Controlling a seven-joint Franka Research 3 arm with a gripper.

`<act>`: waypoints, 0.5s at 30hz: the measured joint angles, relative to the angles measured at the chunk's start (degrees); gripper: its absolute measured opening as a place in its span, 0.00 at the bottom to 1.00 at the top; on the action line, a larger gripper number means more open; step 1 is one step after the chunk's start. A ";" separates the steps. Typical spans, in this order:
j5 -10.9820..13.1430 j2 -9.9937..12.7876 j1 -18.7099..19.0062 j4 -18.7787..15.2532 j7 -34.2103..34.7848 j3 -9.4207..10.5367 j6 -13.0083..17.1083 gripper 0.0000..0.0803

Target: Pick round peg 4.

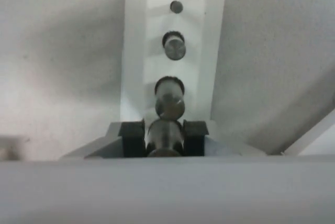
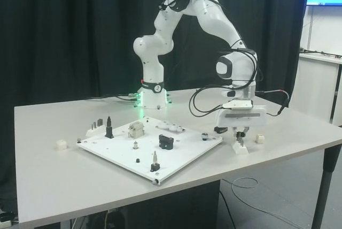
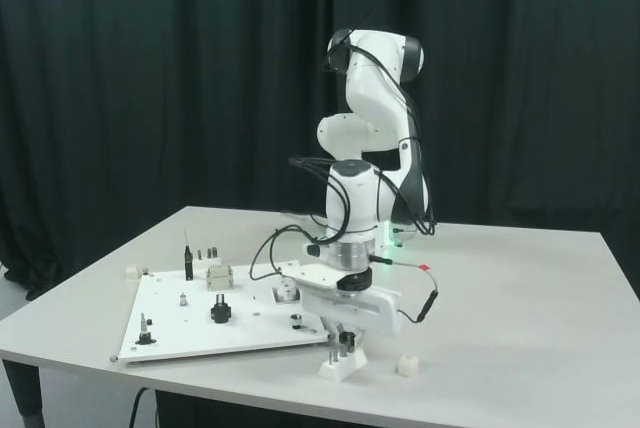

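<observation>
Gripper: my gripper (image 1: 165, 139) is down over the white peg holder (image 1: 137, 51) and clenched on round peg 4 (image 1: 165, 136), one black finger pad (image 1: 132, 138) pressed to each side of it.
Peg location: round peg 4 sits at the near end of the holder's row, upright in its socket as far as I can tell; three smaller pegs stand beyond it.
Holder: it rests on the grey worktop (image 2: 53, 127), just beside the white assembly board (image 2: 184, 157).
Done: approach, descent and closing on the peg look finished.
Left: I judge the lift is not yet made; pulling the peg straight up out of its socket is what is left.
</observation>
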 joint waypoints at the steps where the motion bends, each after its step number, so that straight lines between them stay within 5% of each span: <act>1: -0.01 -0.16 0.00 0.29 0.00 -0.05 -0.64 0.19; 15: -0.92 -3.20 0.01 4.73 0.02 -1.02 -10.18 0.19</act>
